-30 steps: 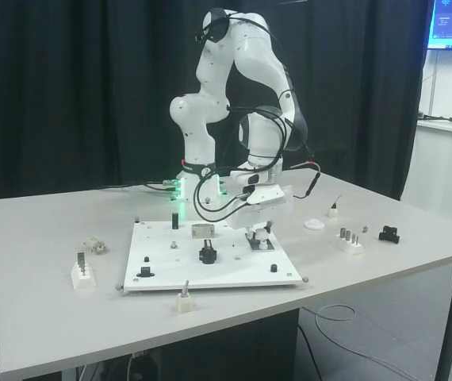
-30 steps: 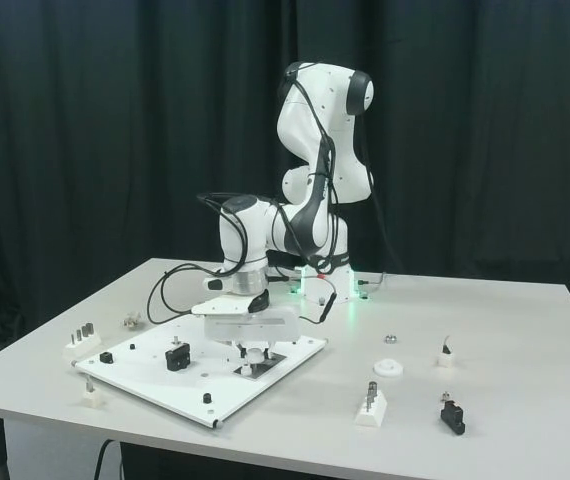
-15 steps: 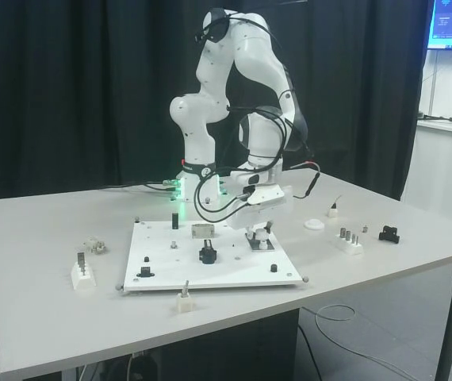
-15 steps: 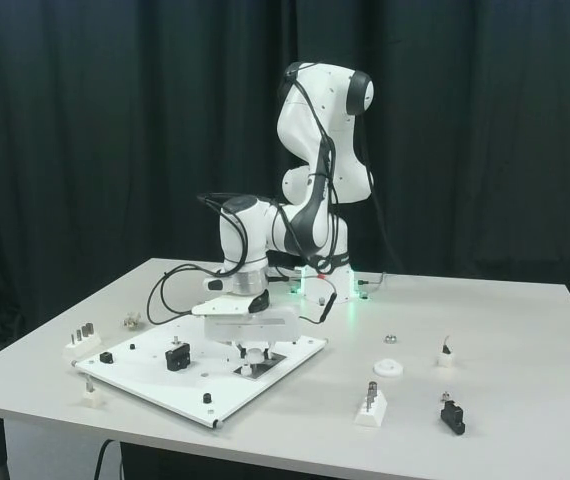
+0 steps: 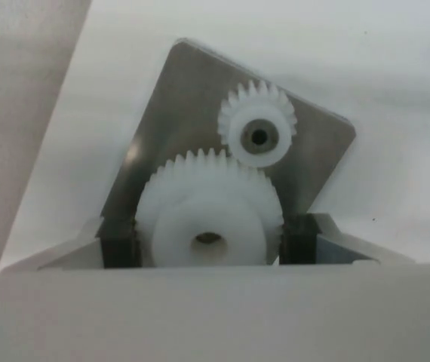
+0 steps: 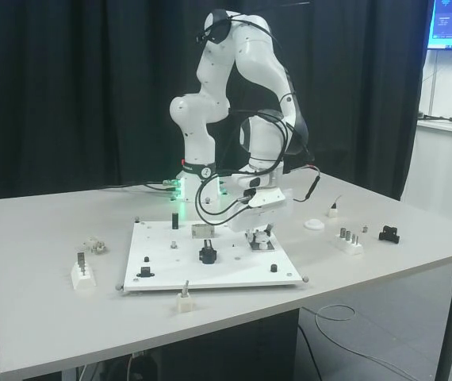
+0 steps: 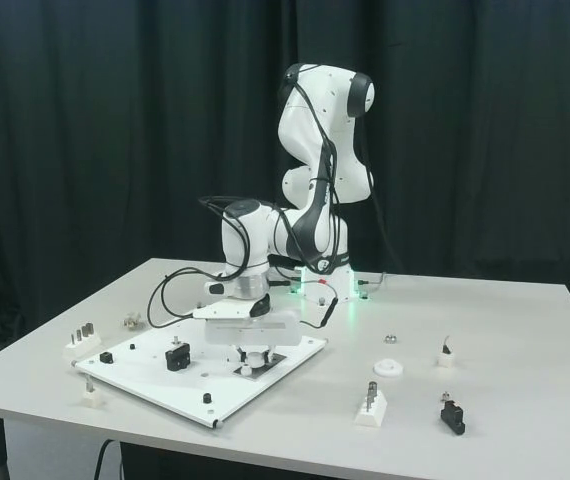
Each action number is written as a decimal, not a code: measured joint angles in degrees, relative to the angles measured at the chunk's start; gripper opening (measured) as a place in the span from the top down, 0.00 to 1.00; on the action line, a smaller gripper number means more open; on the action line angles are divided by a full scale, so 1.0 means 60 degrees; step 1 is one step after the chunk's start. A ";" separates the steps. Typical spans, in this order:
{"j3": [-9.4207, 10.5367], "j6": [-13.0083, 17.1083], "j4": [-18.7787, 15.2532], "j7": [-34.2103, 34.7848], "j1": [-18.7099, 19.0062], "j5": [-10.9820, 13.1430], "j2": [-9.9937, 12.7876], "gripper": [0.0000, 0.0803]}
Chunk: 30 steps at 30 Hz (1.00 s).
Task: Insert medium gear.
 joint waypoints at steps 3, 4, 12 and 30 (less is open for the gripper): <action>0.0000 0.0000 0.0000 0.0000 0.0000 0.0000 0.0000 0.50; 0.0001 0.0000 0.0000 0.0000 0.0000 0.0000 0.0000 0.50; 0.0001 -0.0009 0.0000 0.0103 -0.0014 0.0077 0.0000 0.50; 0.0001 -0.0022 -0.0010 0.1741 -0.0045 0.0389 -0.0007 0.50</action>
